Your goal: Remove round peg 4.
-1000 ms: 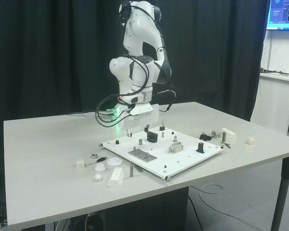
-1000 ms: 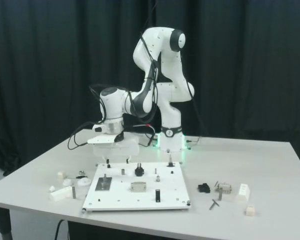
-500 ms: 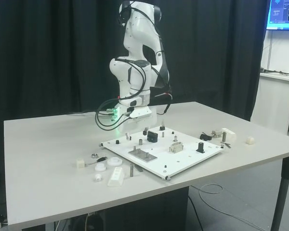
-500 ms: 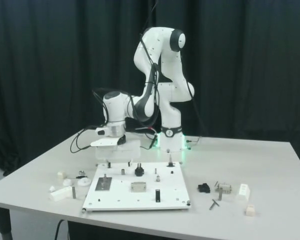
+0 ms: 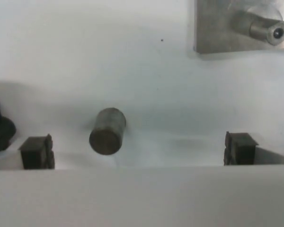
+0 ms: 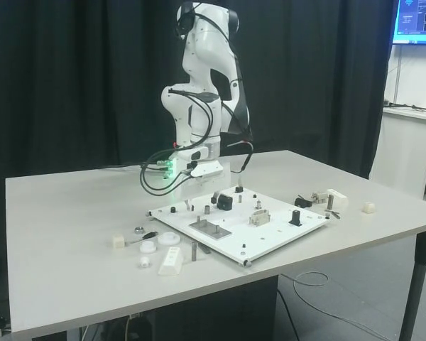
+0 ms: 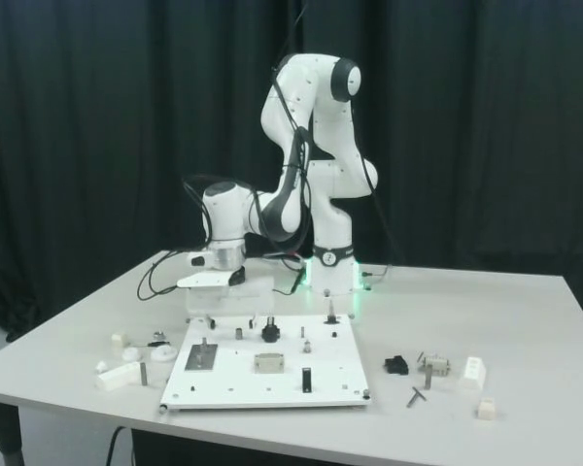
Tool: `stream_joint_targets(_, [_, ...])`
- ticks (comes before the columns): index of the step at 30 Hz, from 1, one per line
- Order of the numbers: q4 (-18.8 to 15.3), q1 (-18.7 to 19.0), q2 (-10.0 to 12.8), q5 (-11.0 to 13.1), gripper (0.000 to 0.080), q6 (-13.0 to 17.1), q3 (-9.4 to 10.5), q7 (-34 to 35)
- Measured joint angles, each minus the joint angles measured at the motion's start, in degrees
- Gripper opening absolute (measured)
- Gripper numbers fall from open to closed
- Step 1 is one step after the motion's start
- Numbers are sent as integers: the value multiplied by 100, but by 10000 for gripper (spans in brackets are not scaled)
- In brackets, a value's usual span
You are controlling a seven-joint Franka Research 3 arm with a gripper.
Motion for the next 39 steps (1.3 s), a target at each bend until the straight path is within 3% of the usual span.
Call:
stream_joint_targets(11, [0,5,171,240,800,203,43,-81])
stream_joint_targets(22, [0,5,261,291,799,277,47,-82])
stream_joint_targets(23, [0,5,267,300,671,282,47,-82])
stream_joint_targets(29, [-3,7,282,380,671,287,99,-82])
stream_joint_targets(30, [-3,7,282,390,508,287,116,-82])
stream_joint_targets(32, [-8,8,281,412,508,272,147,-82])
stream_joint_targets(33, [-11,11,279,431,374,262,161,-82])
stream_joint_targets(37, [-12,30,268,497,374,208,209,-82])
stream_joint_targets(38, [-13,34,267,497,176,206,208,-82])
stream_joint_targets(39, [-13,34,267,497,176,204,208,-82])
